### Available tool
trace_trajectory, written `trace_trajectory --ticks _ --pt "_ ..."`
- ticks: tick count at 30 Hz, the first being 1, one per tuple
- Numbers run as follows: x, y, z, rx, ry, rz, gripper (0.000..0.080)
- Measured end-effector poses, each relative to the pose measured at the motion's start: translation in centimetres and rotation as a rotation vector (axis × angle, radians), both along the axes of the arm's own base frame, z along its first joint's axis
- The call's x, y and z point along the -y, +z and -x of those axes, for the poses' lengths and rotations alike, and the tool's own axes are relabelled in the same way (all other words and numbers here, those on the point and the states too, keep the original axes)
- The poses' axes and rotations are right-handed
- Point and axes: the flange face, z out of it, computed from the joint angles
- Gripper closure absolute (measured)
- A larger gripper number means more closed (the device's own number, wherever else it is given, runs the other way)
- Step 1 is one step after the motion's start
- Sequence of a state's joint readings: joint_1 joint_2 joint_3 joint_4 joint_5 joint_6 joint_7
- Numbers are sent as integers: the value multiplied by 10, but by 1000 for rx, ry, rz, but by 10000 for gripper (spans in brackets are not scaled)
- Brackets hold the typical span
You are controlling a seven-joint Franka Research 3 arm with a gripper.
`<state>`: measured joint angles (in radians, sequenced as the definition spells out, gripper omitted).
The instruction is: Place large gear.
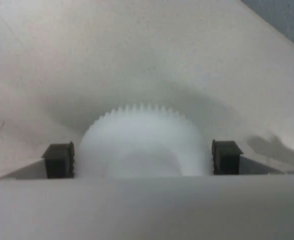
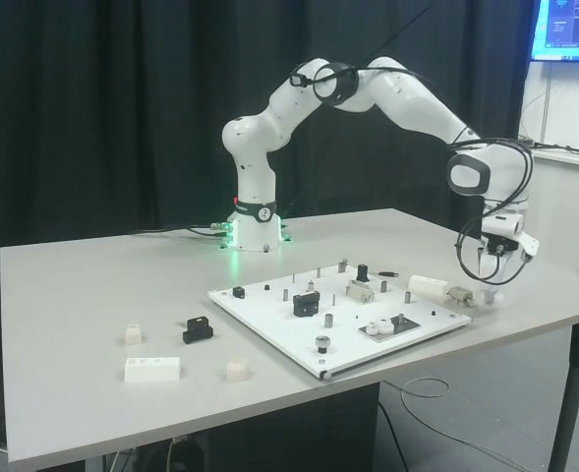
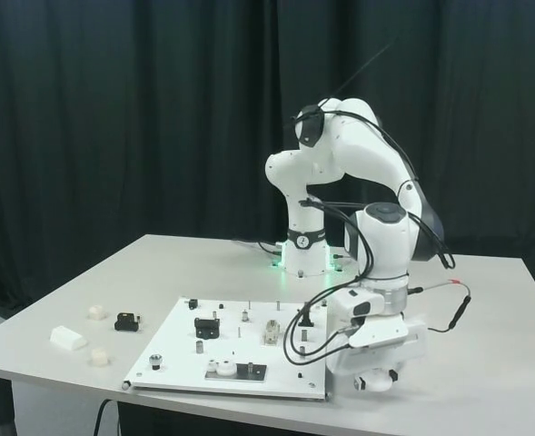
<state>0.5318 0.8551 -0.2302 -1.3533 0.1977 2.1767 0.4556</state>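
Gripper [image 1: 143,159] fingers sit on both sides of my large gear [image 1: 143,145], which must yet go onto the board [image 2: 269,305].

The white seven-jointed arm [image 2: 368,93] arches from its base out past the table's far edge, wrist pointing down, its two-fingered gripper [image 1: 143,159] clamped with black ribbed pads [image 1: 60,160] on either flank.
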Motion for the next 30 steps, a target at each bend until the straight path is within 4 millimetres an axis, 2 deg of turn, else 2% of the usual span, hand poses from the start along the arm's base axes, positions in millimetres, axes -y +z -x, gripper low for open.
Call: trace_trajectory --ticks 8,16,17,23,24,30 --pt "-6 -15 1 -16 -12 -12 206" --pt "-12 -17 -1 -12 -8 -16 206" --pt "-12 -16 -1 -12 -7 -16 86" --pt "-15 -8 -4 -13 -8 -16 86" --pt "-14 -6 -5 -15 -8 -15 24" --pt "-11 7 -8 -37 -13 0 6"
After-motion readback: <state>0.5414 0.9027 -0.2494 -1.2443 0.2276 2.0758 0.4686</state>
